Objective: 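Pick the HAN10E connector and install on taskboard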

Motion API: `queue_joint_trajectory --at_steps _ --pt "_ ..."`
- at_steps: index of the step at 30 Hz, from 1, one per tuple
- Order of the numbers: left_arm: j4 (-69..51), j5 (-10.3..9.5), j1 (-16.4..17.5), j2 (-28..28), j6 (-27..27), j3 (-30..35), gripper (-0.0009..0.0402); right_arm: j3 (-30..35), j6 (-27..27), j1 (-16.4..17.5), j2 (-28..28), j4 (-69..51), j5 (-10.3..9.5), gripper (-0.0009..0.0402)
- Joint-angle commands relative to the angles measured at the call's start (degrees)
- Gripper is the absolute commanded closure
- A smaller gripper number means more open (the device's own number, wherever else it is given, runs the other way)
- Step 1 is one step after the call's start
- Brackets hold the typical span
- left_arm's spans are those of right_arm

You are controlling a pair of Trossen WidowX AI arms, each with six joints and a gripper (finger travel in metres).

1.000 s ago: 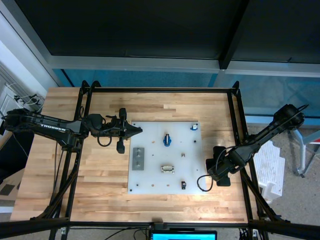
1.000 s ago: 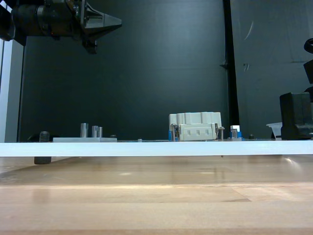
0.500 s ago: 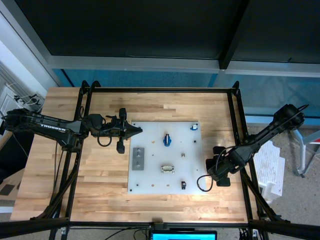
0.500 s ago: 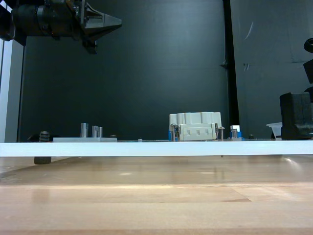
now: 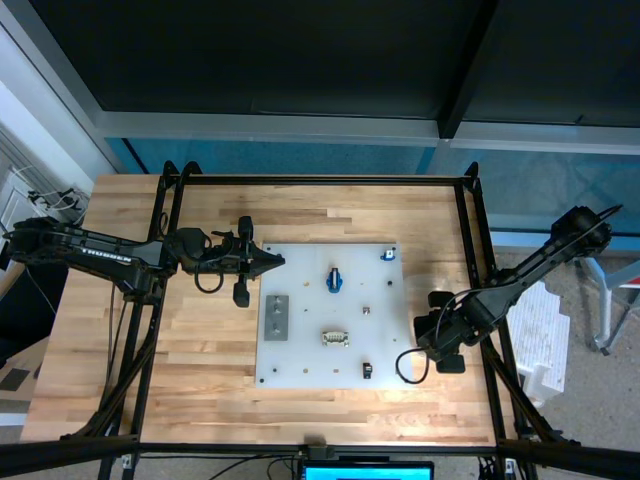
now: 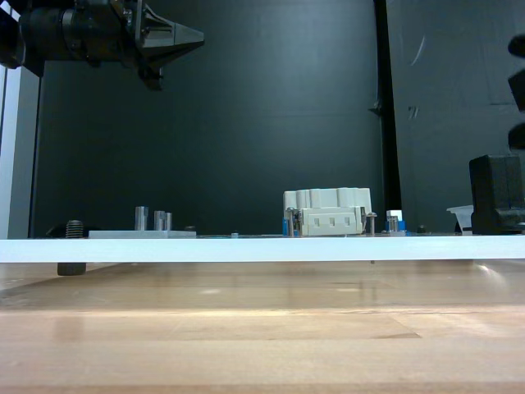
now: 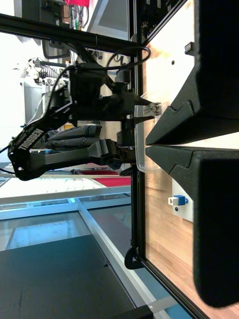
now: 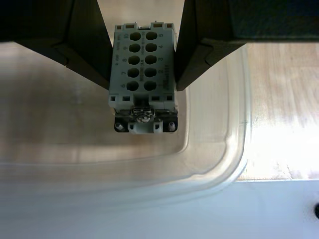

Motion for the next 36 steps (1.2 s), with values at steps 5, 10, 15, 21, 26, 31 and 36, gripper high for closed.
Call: queue_joint_trajectory --at_steps 5,10,15,21,26,31,36 --pt "0.0 0.02 0.0 0.0 0.02 0.0 0.0392 6.54 0.0 -0.61 -0.24 -8.26 1.03 0.038" --pt "0.0 0.0 0.0 0.0 0.02 0.0 0.0392 10.23 0.02 -1.05 -0.24 -11.39 3.04 0.038" --pt "0.0 0.0 0.0 0.0 0.02 0.0 0.0392 12.52 0.02 -2.12 0.31 -12.85 2.99 0.038" --pt "0.0 0.0 0.0 0.0 0.02 0.0 0.0392 16.72 -2.1 -5.03 3.74 -15.41 2.75 0.038" --pt "0.0 0.02 0.0 0.0 0.02 0.0 0.0392 21.24 -4.85 -7.96 7.8 -15.54 2.75 0.038" --pt "0.0 0.02 0.0 0.0 0.02 0.0 0.0392 25.94 -7.28 -10.93 12.98 -15.85 2.49 0.038" --pt "0.0 0.02 0.0 0.0 0.02 0.0 0.0392 32.17 -10.21 -12.76 18.62 -16.06 2.54 0.038"
